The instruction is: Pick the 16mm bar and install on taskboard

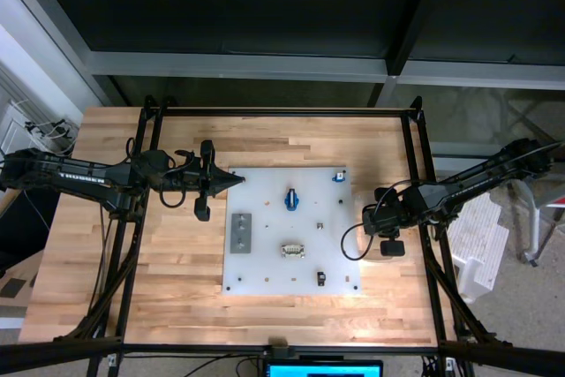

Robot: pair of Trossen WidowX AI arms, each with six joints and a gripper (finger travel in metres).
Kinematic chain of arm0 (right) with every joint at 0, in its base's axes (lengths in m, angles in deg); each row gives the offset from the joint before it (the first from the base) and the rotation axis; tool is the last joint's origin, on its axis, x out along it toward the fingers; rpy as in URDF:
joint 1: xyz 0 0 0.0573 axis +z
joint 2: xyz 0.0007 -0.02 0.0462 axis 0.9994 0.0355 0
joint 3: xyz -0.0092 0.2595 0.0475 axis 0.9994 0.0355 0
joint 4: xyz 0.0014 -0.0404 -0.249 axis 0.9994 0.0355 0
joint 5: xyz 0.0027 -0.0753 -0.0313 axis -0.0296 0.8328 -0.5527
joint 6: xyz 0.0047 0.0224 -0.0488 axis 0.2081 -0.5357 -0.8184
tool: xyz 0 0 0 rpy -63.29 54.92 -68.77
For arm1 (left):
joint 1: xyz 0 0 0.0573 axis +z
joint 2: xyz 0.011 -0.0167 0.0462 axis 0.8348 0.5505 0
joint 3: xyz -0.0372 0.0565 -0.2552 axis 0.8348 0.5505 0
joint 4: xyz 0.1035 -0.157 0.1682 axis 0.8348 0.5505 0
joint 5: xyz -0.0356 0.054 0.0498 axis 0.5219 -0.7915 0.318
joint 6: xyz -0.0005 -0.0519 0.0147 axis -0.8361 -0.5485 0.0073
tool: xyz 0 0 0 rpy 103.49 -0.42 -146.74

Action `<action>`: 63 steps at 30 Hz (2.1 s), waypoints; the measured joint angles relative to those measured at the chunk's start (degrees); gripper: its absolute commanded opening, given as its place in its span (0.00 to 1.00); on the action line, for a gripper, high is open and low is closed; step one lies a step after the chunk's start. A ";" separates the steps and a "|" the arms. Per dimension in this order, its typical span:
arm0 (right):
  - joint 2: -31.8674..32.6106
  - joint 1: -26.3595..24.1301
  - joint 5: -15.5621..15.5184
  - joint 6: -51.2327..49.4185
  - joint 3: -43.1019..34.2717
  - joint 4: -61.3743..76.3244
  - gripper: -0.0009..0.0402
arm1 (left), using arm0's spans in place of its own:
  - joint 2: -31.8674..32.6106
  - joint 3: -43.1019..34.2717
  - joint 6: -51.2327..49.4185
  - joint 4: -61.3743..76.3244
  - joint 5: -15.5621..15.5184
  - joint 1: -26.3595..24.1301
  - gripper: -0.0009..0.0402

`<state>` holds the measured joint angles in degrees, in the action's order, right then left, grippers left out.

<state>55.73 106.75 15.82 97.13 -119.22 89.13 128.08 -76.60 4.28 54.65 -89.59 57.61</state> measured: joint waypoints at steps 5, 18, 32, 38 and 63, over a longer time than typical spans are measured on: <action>-0.02 -0.02 0.00 0.00 0.00 0.00 0.08 | 0.00 0.02 0.02 0.00 0.00 0.00 0.02; -0.46 -0.02 0.02 -0.35 -4.48 4.09 0.08 | 0.00 0.02 0.02 -0.02 -0.02 0.00 0.02; -0.87 0.09 0.02 1.07 -12.55 11.54 0.08 | 0.00 0.02 0.00 -0.02 -0.02 0.00 0.02; -0.87 0.26 0.00 3.21 -13.09 11.52 0.08 | 0.00 0.02 0.02 -0.02 -0.02 0.00 0.02; 14.32 9.29 0.00 9.38 -26.03 11.41 0.08 | 0.00 0.02 0.02 -0.02 -0.02 0.00 0.02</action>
<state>70.05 116.04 15.82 106.50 -145.26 100.54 128.08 -76.58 4.30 54.62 -89.62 57.61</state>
